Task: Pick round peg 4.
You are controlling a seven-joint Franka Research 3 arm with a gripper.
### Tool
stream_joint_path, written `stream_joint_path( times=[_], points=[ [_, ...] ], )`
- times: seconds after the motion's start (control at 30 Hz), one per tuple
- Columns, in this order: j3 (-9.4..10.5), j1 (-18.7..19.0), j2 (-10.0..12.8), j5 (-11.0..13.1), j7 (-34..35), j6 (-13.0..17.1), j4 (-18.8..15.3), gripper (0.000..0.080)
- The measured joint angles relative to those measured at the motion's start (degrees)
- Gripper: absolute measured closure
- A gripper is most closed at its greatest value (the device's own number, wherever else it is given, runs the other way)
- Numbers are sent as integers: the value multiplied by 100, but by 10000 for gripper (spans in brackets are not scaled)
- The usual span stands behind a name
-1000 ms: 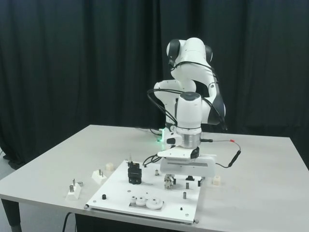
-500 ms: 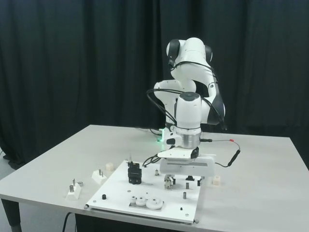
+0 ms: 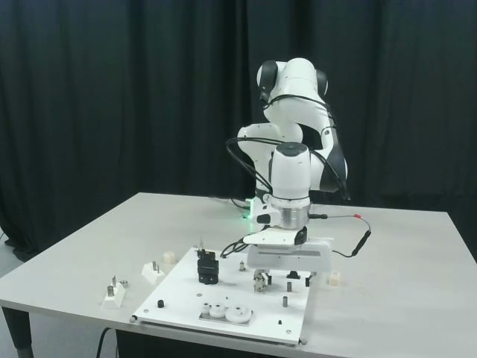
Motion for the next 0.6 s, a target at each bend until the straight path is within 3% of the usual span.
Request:
stream_joint_path(
  times=[0.6],
  points=[
    [4,-32,0,50,-172,-53,81,3]
  ],
)
